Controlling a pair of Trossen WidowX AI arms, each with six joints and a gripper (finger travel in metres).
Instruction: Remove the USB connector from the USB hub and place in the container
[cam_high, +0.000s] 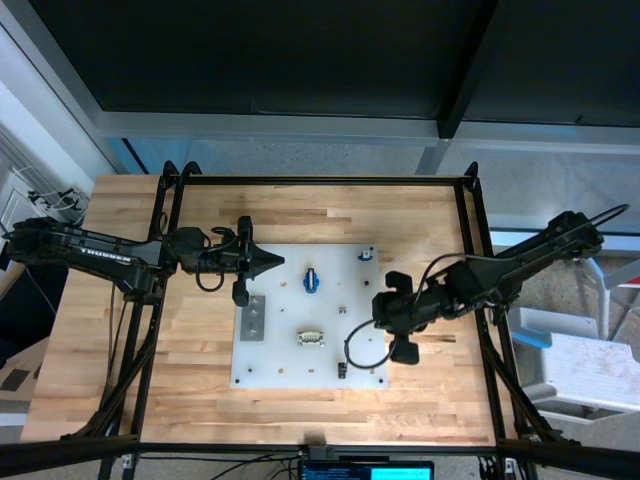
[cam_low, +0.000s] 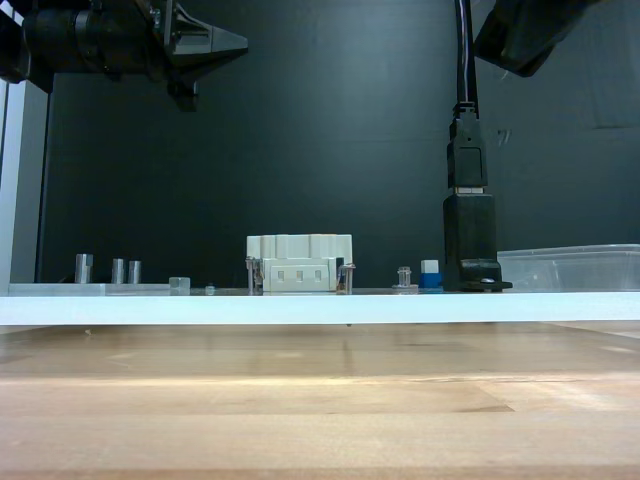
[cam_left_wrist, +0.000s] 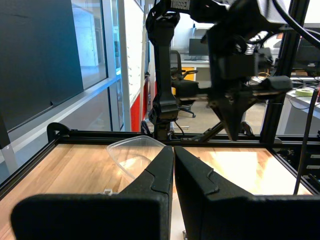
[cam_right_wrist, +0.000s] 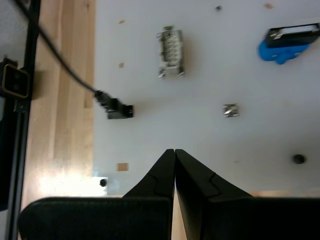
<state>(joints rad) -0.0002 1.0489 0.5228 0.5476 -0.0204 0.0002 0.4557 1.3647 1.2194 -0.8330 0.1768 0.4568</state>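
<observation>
The USB connector (cam_low: 468, 150) stands in the USB hub (cam_low: 470, 240) (left gripper (cam_high: 283, 262) over board's (cam_high: 280, 350) left, right gripper (cam_right_wrist: 174, 152) right).

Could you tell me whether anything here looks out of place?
Nothing stands out: the USB connector sits upright in the USB hub; the left gripper and right gripper hover shut above the white board.

This is a robotics lab: a left arm (cam_high: 90, 250) and a right arm (cam_high: 525, 255) stand in a black frame (cam_high: 320, 181) on a wooden table (cam_high: 200, 360) with a white board (cam_high: 285, 330). Behind it are an office chair (cam_left_wrist: 184, 90), a desk (cam_left_wrist: 200, 62) and tall windows (cam_left_wrist: 90, 40).
</observation>
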